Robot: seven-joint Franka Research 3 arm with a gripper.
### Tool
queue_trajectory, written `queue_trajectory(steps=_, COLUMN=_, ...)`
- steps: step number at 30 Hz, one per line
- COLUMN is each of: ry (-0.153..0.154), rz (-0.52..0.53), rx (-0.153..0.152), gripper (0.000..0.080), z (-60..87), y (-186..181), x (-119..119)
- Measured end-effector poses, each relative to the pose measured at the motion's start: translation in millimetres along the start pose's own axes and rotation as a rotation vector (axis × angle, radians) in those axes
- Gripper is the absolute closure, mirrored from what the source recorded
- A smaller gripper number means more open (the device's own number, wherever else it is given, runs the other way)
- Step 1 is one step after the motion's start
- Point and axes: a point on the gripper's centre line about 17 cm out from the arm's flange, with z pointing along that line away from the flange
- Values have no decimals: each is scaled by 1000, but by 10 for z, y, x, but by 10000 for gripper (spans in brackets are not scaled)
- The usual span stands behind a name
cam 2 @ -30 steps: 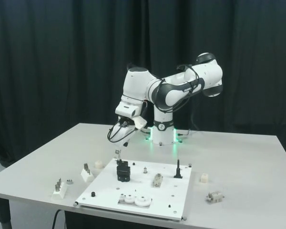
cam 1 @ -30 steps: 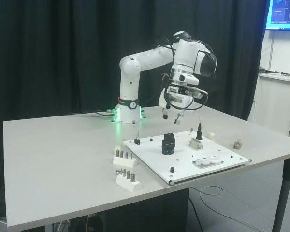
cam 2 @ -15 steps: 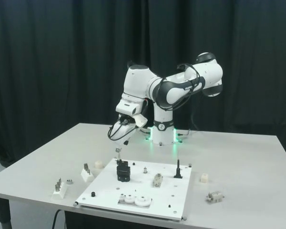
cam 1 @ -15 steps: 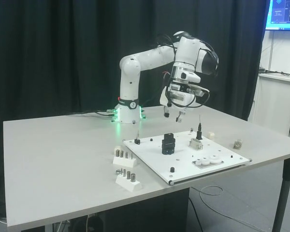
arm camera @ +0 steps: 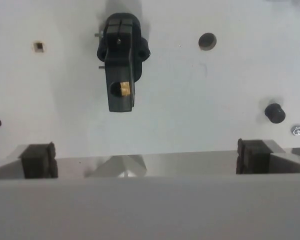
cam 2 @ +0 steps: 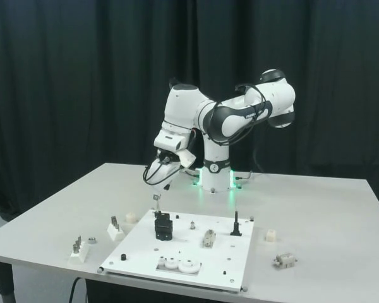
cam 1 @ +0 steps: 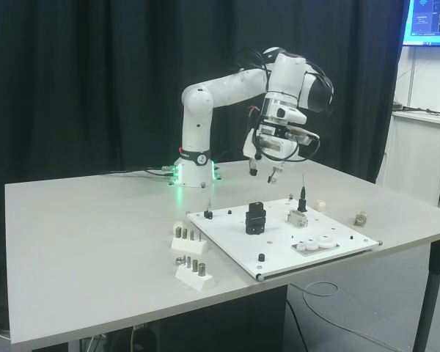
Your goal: Pick waterproof.
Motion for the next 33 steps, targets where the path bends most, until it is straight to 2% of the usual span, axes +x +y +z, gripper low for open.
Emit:
queue_trajectory(steps=9, ry=13, rz=-15, rx=11, gripper=3, z=-82, y=30, x=65)
queue_trajectory(steps=20, ry=52, rz=-39, rx=24, gripper=3, z=-326, y=67, x=286)
queue_trajectory(steps=25, ry=74, rz=-59, rx=34, gripper=3, z=-456, y=86, x=485)
queue_trajectory(steps=33, ry=110, rz=-61, rx=53, gripper=3, z=-660, y=107, x=956)
